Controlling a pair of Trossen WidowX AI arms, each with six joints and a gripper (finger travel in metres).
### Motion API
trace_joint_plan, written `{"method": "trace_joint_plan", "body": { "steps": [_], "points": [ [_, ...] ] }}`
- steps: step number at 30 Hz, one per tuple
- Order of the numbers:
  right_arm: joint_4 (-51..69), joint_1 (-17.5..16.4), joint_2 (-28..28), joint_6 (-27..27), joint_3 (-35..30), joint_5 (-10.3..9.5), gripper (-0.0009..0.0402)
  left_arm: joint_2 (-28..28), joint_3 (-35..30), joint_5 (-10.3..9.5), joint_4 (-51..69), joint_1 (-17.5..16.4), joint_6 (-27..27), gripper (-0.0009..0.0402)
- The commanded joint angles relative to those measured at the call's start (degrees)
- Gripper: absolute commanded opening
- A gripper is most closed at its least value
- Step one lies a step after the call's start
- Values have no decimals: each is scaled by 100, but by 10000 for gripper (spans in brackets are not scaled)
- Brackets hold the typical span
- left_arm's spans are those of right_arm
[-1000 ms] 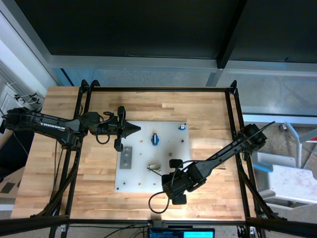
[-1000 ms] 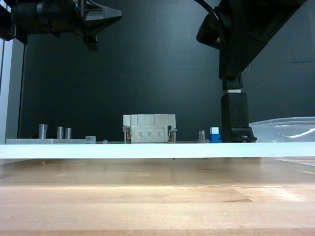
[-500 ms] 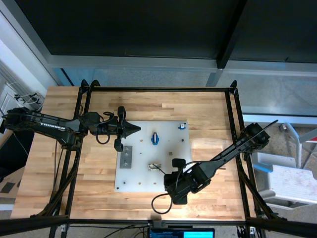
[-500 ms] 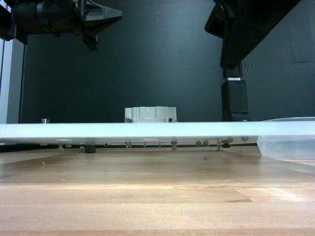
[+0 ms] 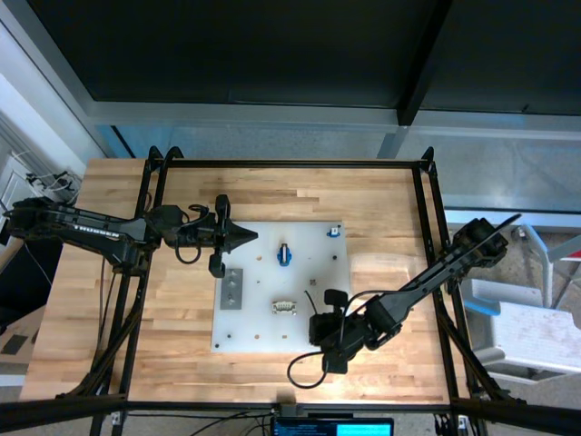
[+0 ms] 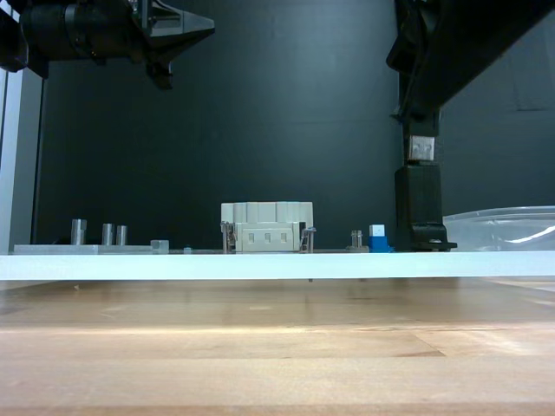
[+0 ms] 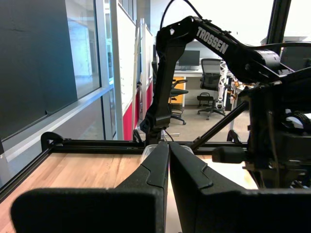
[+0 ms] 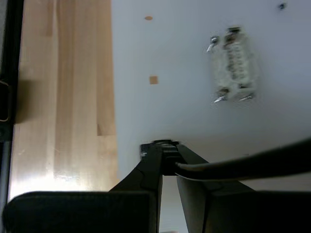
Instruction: Remove the USB connector from the USB hub and place in the container
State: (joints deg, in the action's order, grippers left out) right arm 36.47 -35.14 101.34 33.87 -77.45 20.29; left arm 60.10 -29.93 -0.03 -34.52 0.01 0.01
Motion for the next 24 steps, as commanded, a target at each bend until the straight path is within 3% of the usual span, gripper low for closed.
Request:
{"method": "trace_joint_plan", "body": {
  "steps": [1,7,17,20,24],
  "points": [
    [44,-2,-9,-55,-7,-35,0,0,-2,0,7,0,0,1],
    [212,0,-120,-85,-4,-39,0,2,-2,0,13,0,0,1],
    [1117,55,-758,-72,7,-72,0,0,-2,0,13,-2,0,1],
    [1460,131,-977,-146,7,-219,0,2,-2,0,13,0,0,1],
    [2011,247,-1255,-229,7,-243,0,2,-2,0,13,-2,0,1]
  ]
}}
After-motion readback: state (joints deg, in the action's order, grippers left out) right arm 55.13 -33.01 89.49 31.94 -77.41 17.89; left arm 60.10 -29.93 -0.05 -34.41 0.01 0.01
